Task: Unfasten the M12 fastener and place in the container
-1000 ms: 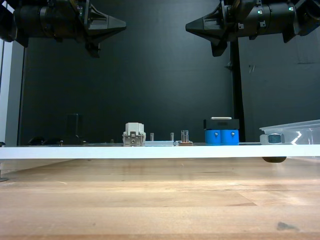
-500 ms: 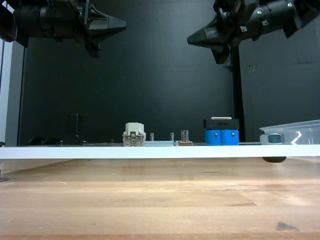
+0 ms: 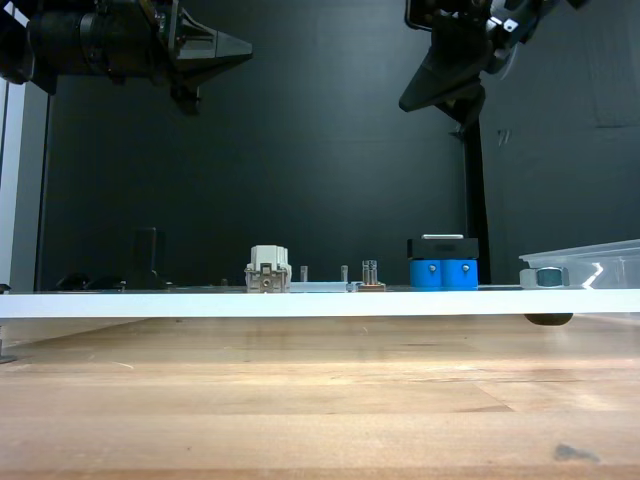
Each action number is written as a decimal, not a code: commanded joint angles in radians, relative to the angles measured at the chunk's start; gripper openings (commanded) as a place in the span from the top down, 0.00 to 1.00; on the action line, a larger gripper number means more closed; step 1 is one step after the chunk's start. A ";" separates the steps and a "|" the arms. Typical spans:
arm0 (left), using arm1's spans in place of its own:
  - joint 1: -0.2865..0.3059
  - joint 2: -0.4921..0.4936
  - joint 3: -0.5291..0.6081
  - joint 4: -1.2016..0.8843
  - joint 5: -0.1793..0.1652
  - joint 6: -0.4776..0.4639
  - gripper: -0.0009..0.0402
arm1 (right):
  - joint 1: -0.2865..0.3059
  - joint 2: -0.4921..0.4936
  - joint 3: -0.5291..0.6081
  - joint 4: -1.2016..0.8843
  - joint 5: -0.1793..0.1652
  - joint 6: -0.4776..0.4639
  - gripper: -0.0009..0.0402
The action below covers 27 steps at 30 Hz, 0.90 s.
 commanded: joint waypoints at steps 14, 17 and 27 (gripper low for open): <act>0.000 0.000 0.000 0.000 0.000 0.000 0.98 | 0.172 0.384 0.484 -0.578 -0.002 0.205 0.98; 0.000 0.000 0.000 0.000 0.000 0.000 0.98 | 0.196 0.445 0.550 -0.633 -0.010 0.266 0.98; 0.000 0.000 0.000 0.000 0.000 0.000 0.98 | 0.275 0.575 0.629 -0.684 -0.063 0.401 0.98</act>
